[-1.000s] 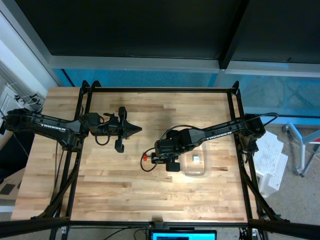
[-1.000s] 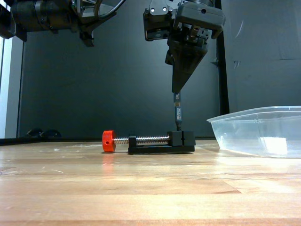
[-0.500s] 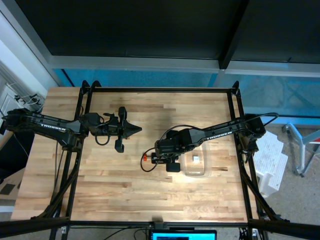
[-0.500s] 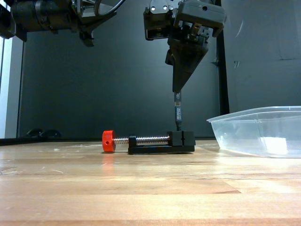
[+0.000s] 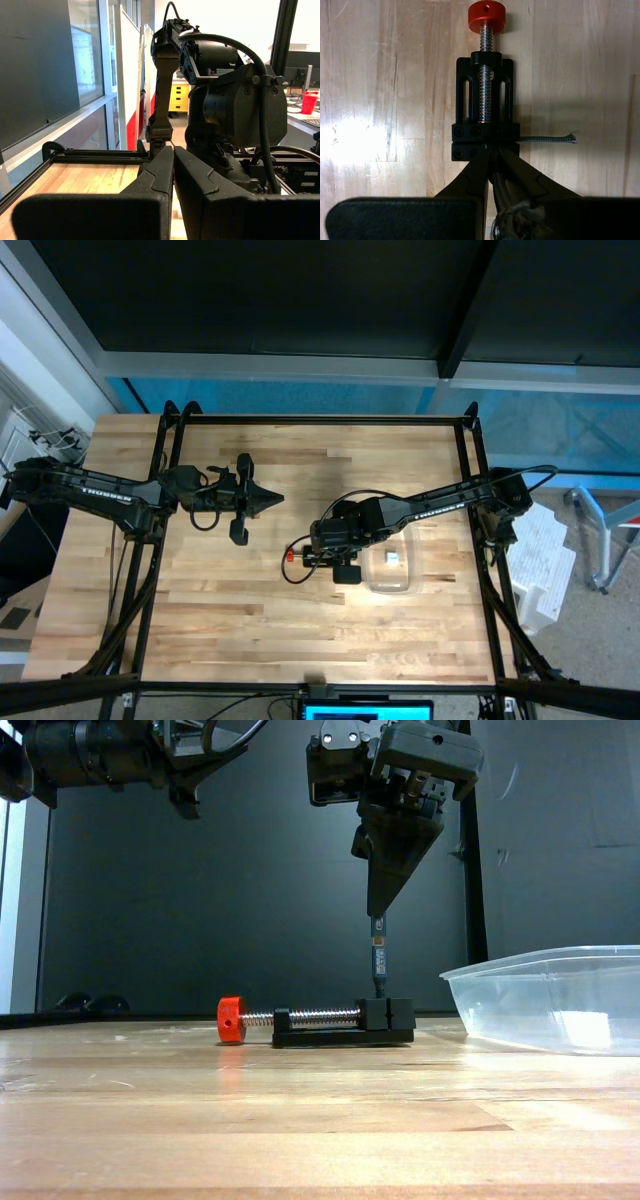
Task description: Pick the usb-c connector and install on the hub
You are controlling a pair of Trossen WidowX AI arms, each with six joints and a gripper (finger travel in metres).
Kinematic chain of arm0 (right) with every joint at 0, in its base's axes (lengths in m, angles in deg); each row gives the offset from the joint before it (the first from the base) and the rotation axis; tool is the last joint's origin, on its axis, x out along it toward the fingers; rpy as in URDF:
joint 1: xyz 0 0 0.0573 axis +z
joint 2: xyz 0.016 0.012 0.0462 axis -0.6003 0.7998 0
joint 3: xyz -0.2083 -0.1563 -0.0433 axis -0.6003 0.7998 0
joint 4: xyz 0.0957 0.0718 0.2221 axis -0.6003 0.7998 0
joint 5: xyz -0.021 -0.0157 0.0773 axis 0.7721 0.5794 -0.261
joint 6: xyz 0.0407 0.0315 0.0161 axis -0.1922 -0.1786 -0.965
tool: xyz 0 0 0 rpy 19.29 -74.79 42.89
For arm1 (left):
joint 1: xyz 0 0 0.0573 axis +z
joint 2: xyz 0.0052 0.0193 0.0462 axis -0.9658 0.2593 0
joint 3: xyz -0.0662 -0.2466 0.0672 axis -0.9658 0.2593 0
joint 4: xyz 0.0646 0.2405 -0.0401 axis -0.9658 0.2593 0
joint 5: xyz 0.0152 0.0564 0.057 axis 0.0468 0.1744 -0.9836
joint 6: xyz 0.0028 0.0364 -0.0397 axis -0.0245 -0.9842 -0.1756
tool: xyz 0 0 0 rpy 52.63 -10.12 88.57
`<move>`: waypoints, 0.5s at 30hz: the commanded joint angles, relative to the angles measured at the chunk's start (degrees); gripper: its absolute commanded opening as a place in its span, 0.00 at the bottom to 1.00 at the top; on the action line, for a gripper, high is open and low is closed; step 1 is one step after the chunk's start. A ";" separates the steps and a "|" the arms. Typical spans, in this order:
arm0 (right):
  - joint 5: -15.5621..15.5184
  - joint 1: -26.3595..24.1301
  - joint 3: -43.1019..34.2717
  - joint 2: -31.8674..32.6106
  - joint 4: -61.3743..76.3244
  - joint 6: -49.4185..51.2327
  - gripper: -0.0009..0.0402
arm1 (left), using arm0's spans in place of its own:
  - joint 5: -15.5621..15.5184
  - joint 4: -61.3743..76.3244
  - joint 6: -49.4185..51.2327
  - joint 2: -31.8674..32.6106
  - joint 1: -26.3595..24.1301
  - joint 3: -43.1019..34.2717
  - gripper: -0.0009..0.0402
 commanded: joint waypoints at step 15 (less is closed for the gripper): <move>0.04 -0.11 0.37 -0.04 -0.13 -0.04 0.02 | 0.02 0.00 0.00 0.00 0.02 0.00 0.02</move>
